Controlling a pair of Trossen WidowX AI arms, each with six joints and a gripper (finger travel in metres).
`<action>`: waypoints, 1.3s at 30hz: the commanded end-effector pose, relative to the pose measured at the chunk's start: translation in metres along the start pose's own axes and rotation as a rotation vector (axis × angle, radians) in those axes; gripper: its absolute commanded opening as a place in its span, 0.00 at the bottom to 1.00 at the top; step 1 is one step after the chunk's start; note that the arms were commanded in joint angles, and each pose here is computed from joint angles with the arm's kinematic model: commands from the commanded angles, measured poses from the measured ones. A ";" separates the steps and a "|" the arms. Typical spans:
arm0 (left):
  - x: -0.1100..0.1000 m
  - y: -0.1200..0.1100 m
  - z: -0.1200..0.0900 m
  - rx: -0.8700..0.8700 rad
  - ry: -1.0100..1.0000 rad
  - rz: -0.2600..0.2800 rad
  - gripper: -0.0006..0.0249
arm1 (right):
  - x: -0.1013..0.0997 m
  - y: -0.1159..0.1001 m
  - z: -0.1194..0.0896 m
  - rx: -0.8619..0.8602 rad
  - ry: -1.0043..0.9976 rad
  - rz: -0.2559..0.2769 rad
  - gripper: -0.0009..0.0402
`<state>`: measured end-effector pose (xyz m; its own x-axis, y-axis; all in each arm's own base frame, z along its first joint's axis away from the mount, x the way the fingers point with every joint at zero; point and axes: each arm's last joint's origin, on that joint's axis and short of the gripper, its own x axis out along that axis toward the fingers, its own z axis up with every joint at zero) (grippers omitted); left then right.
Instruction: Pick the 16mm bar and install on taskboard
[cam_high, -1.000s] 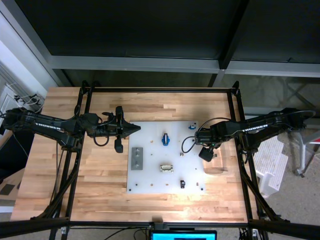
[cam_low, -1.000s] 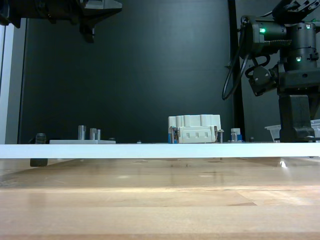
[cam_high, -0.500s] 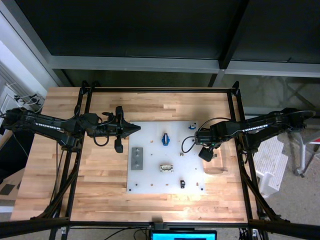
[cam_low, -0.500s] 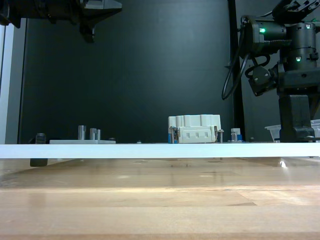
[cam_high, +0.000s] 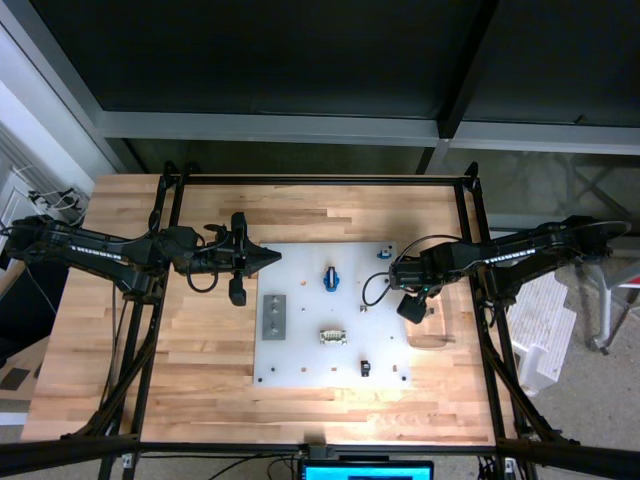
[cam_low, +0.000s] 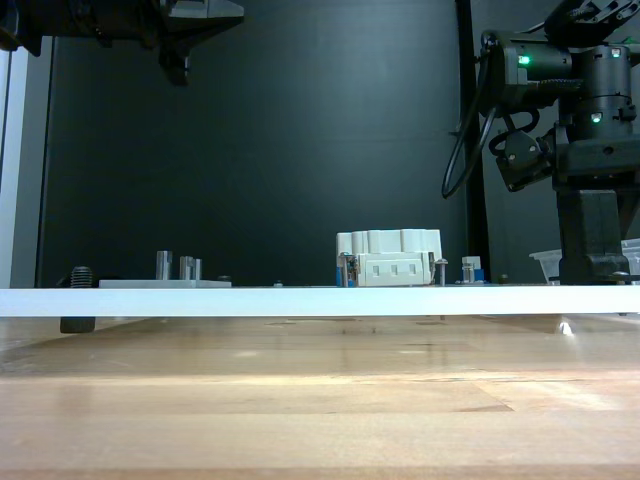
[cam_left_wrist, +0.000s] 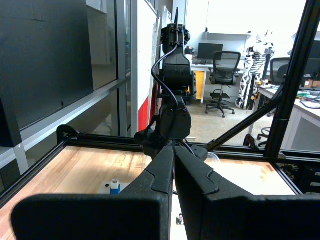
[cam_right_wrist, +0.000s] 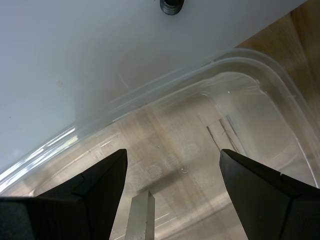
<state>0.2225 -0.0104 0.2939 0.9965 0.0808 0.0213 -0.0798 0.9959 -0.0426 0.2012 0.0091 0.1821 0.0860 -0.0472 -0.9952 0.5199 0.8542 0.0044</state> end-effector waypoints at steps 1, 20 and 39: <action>0.000 0.000 0.000 0.000 0.000 0.000 0.03 | 0.000 0.000 0.000 0.017 0.000 0.001 0.65; 0.000 0.000 0.000 0.000 0.000 0.000 0.03 | 0.000 0.000 0.000 -0.004 -0.001 0.000 0.65; 0.000 0.000 0.000 0.000 -0.001 0.000 0.03 | -0.028 0.011 -0.022 -0.180 -0.053 0.050 0.68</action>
<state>0.2225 -0.0104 0.2939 0.9965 0.0808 0.0213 -0.0798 0.9959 -0.0422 0.1874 0.0282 0.2070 0.1649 -0.0247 -0.9860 0.3675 0.9292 0.0382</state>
